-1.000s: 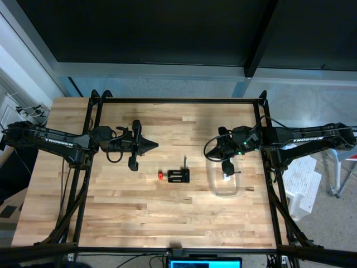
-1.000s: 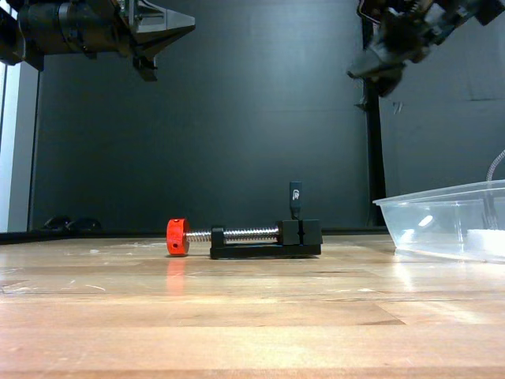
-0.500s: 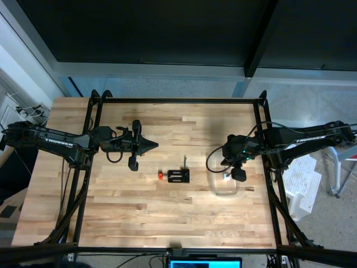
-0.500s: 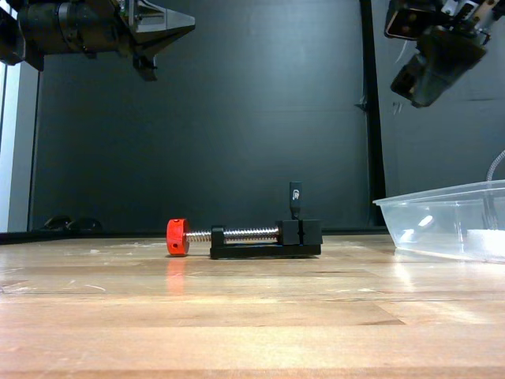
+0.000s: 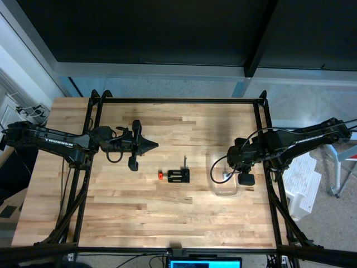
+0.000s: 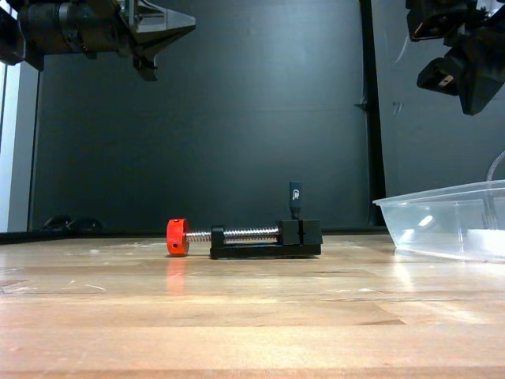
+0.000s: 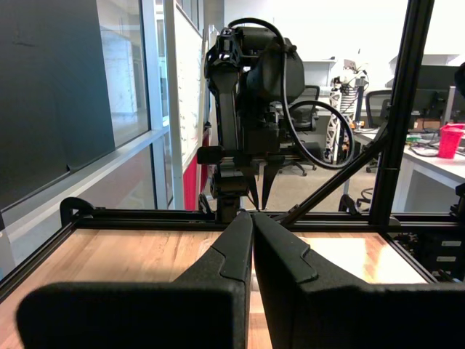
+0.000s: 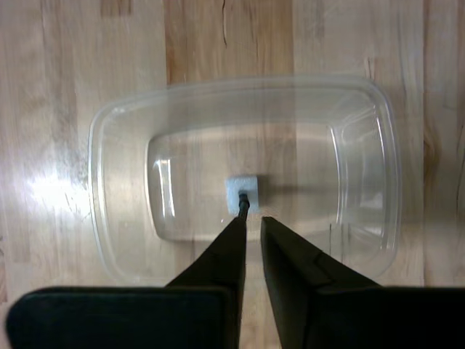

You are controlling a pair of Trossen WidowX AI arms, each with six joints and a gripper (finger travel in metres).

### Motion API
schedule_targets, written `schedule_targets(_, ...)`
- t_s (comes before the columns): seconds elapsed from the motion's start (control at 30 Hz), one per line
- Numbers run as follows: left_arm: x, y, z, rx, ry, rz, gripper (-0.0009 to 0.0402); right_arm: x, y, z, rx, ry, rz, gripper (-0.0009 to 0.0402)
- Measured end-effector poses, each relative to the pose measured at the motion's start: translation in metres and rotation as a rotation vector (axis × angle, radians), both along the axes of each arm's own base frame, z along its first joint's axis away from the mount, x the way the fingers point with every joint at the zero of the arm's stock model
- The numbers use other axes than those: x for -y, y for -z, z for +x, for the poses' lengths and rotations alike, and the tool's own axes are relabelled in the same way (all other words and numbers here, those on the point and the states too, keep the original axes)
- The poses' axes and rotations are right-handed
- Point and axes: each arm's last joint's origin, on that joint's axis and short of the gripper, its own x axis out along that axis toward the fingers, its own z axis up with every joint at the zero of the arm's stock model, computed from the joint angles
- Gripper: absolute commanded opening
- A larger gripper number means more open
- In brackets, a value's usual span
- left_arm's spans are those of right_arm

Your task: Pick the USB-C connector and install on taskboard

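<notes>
Right arm has swung right and nearer. Right end effector point(image 8: 252, 220) is above the clear tray point(image 8: 94, 153), fingers a narrow slit apart, empty. USB-C connector point(image 8: 243, 204) lies in the tray, beside the white square piece point(image 8: 240, 187). Taskboard point(image 5: 178, 176) is mid-bench. Left end effector point(image 7: 252, 218) is high on the left, closed, empty.

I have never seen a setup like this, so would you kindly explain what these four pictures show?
This is a robot with a left arm and a right arm at the sides of a wooden table. One picture looks down from above, one looks level along the table-top, and two come from cameras on the arms. The left hand is shut, empty and raised over the table. The right hand, fingers slightly apart, hovers over a clear plastic tray, where the USB-C connector, a tiny dark stick, sits on a small white square piece. Mid-table lies the taskboard, a black block with an orange-red knob. Nothing is held.
</notes>
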Motion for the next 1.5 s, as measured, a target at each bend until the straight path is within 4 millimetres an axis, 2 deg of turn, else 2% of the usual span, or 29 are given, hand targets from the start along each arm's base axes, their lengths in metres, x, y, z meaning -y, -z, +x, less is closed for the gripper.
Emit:
schedule_targets(0.33,0.0,0.0,0.0,-0.001,0.0,0.0,0.0,-0.011,0.014,0.014,-0.095,-0.028,-0.06,0.0166)
schedule_targets(0.53,0.0,0.0,0.0,0.0,0.0,0.0,0.0,-0.013,0.021,0.019,-0.118,-0.033,-0.08,0.0208)
schedule_targets(1.1,0.0,0.0,0.0,0.0,0.0,0.0,0.0,-0.018,0.061,0.023,-0.159,-0.068,-0.097,0.0205)
schedule_targets(1.5,0.0,0.0,0.0,-0.001,0.0,0.0,0.0,-0.02,0.079,0.026,-0.143,-0.088,-0.096,0.0204)
